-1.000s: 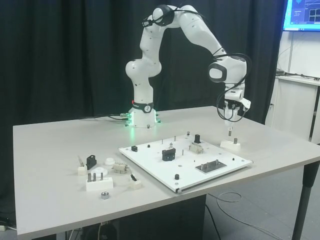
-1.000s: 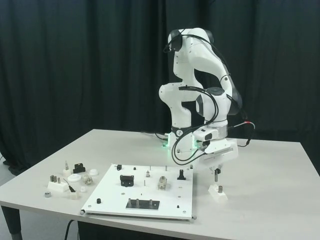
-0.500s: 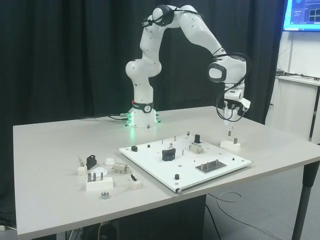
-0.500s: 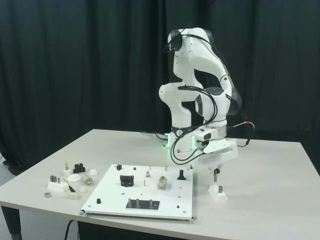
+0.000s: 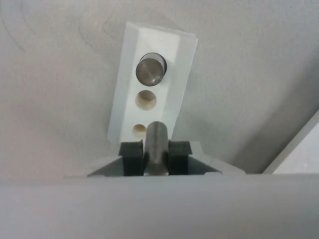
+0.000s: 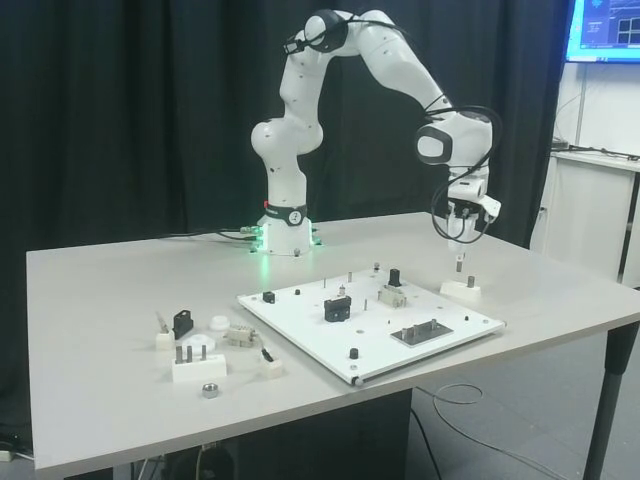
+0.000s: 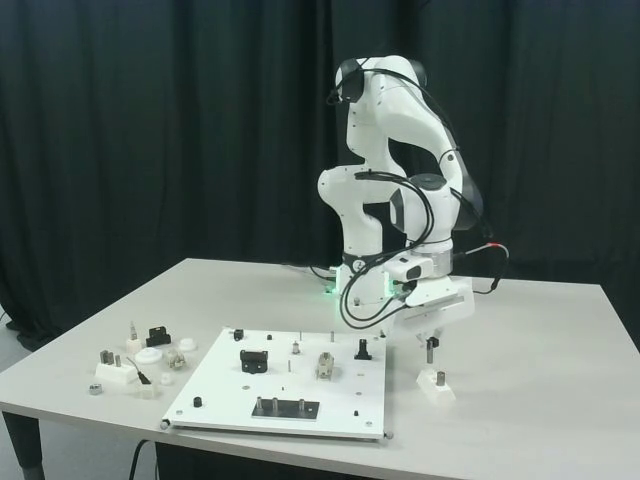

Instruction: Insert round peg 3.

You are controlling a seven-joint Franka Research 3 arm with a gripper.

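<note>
The white robot arm's pincer (image 5: 156, 158), closed on a short grey metal round peg (image 5: 155, 144), hangs above a small white holder block (image 5: 151, 82) on the grey bench (image 6: 100, 290), beside the large white assembly board (image 6: 370, 320). The peg's long axis points straight down, well clear of the block. In the wrist view the block carries one grey peg (image 5: 150, 68) and two empty holes; the board lies off to one side.

Robot lab: black curtains (image 7: 150, 130), bolted arm (image 6: 300, 130), screen (image 6: 605, 30)
</note>
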